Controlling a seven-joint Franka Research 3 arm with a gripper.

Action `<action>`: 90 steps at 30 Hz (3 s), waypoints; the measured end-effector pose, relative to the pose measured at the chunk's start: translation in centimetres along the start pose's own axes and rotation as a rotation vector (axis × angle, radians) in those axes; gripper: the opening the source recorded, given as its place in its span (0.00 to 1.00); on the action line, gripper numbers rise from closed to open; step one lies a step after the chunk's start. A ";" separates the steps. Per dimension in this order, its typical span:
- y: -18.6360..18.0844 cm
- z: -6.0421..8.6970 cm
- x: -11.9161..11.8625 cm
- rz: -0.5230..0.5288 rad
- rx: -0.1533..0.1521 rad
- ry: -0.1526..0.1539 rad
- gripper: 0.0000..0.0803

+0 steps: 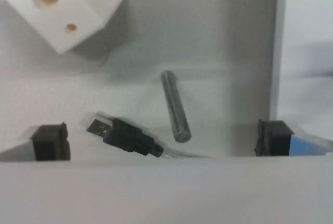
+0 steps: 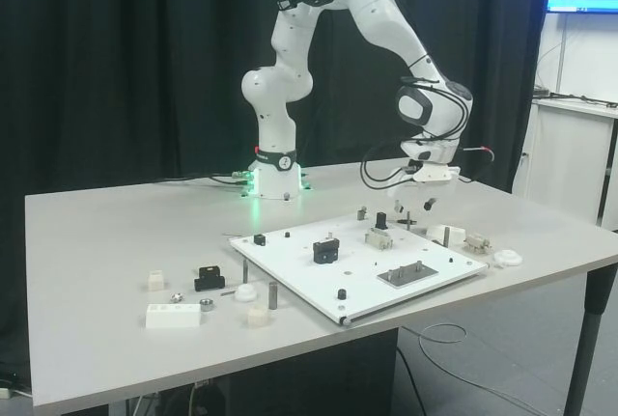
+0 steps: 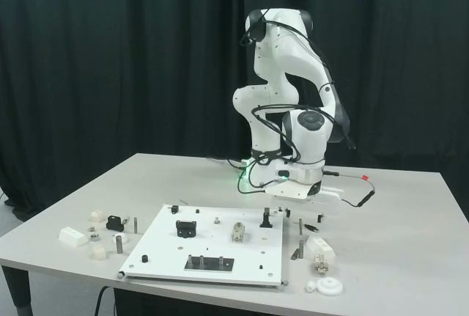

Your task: Remove square peg 4.

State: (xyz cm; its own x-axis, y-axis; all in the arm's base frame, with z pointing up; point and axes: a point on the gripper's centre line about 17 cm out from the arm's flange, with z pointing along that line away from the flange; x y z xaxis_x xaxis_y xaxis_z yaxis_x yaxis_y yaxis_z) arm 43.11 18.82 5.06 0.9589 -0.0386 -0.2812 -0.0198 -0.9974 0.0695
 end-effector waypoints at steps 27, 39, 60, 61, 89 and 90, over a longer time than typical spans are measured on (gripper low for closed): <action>1.7 -2.8 1.2 0.005 -0.010 -0.036 1.00; 1.8 -5.3 1.0 -0.013 -0.014 -0.067 1.00; 4.9 -5.9 0.0 -0.128 -0.065 -0.105 1.00; 5.3 -5.7 -0.1 -0.129 -0.067 -0.111 1.00; 12.5 -1.3 -2.6 -0.140 -0.020 -0.101 1.00; 12.6 -1.1 -2.7 -0.140 -0.019 -0.100 1.00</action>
State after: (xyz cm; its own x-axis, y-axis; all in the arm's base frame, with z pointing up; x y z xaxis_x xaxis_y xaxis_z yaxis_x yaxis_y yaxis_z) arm 40.59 6.45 7.77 0.9190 0.0937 -0.3829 0.1181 -0.9922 0.0408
